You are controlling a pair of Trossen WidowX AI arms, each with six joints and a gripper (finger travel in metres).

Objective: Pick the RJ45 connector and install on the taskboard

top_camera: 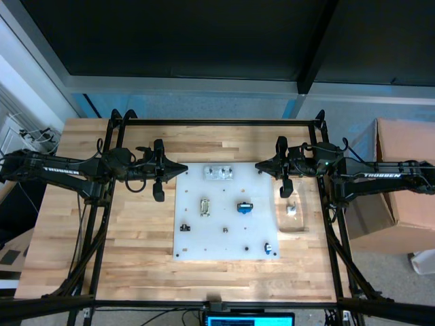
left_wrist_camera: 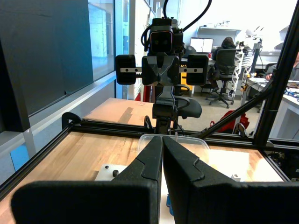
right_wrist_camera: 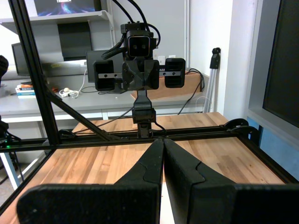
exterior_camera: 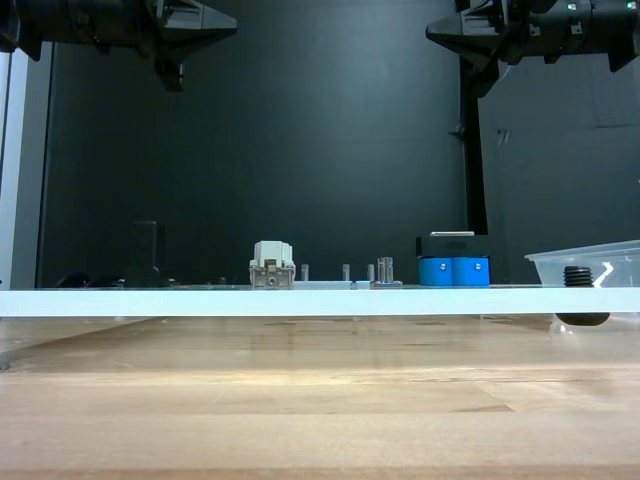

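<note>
Your left gripper [top_camera: 183,170] and right gripper [top_camera: 259,165] hang above the far corners of the taskboard [top_camera: 204,239], fingers pressed together, empty. The RJ45 connector [top_camera: 291,210] lies free in the clear tray [top_camera: 300,229] beside its right edge.

The RJ45 connector [top_camera: 291,210] is a small pale piece. It lies free near the middle of a clear tray [top_camera: 293,230], which stands just beside the taskboard [top_camera: 204,238] at its 3 o'clock edge. How the connector is turned, I cannot tell. The taskboard is a white square plate, lying flat on the table. The connector is well apart from both grippers. The left gripper [top_camera: 185,170] hangs over the board's 10 o'clock corner and the right gripper [top_camera: 258,165] over its 1 o'clock edge, each with its fingers pressed together.
</note>
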